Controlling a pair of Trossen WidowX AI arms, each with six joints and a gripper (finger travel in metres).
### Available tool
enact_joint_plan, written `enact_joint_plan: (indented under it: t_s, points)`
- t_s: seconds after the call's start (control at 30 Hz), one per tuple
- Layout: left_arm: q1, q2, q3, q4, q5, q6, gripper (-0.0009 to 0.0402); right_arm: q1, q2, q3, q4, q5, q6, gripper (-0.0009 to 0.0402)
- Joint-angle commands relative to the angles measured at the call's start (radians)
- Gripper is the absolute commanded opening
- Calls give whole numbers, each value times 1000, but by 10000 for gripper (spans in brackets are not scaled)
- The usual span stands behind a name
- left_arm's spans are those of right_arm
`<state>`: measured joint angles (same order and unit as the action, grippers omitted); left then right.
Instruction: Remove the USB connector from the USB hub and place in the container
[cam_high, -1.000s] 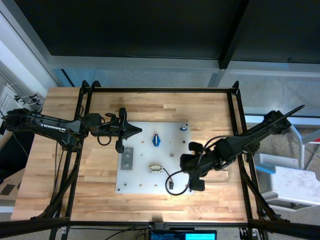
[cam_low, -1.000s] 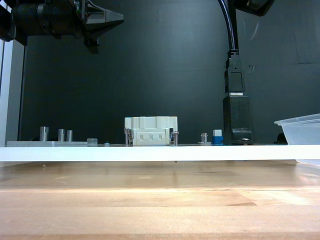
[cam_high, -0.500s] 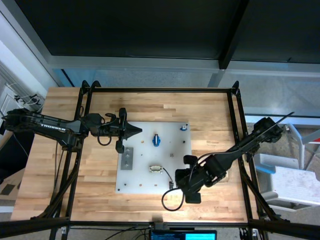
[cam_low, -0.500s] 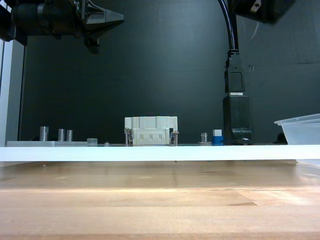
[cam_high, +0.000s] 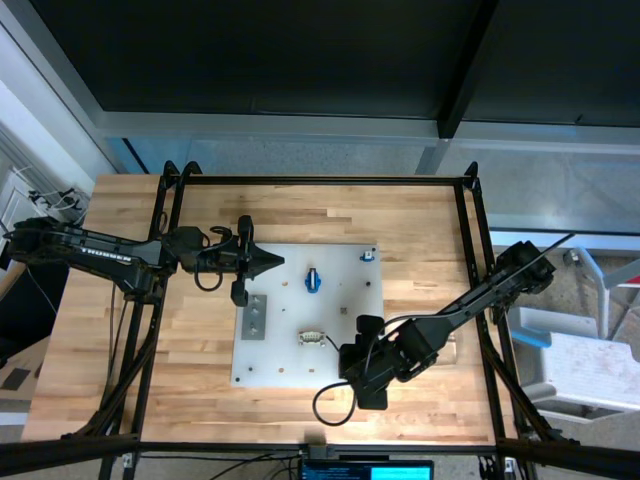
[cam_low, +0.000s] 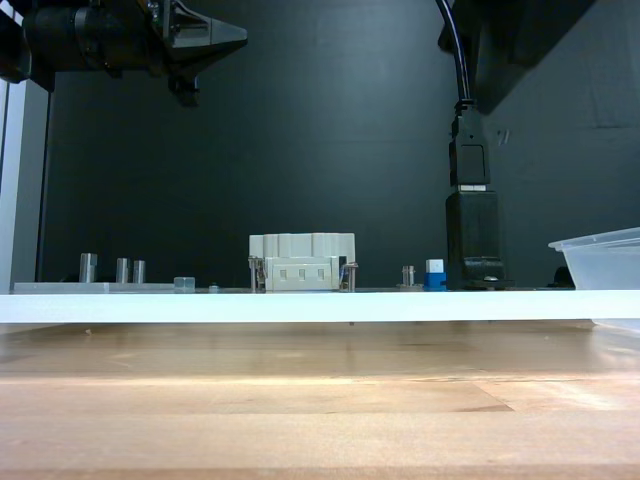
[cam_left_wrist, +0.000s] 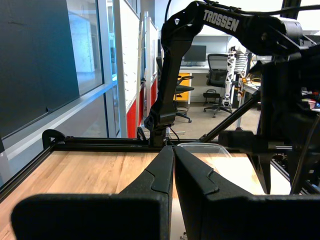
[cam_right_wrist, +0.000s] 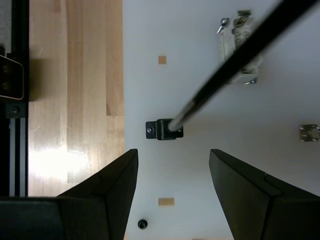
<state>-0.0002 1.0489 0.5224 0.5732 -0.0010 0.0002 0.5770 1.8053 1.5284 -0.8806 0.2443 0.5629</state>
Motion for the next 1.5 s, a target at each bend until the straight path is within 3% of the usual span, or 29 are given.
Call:
enact_joint_plan:
  t_s: [0.03,0.5,1.13,1.5]
  points:
    - [0,0,0,0,0,0,1,-5,21,0,25,0,-2,189]
    - [0,0,0,0,0,0,1,-17,71,0,67,0,-11,155]
    - [0,0,0,0,0,0,1,-21,93,0,82,-9,-32,-3]
    - [0,0,0,0,0,0,1,-21,91,18,45,-21,-54,0]
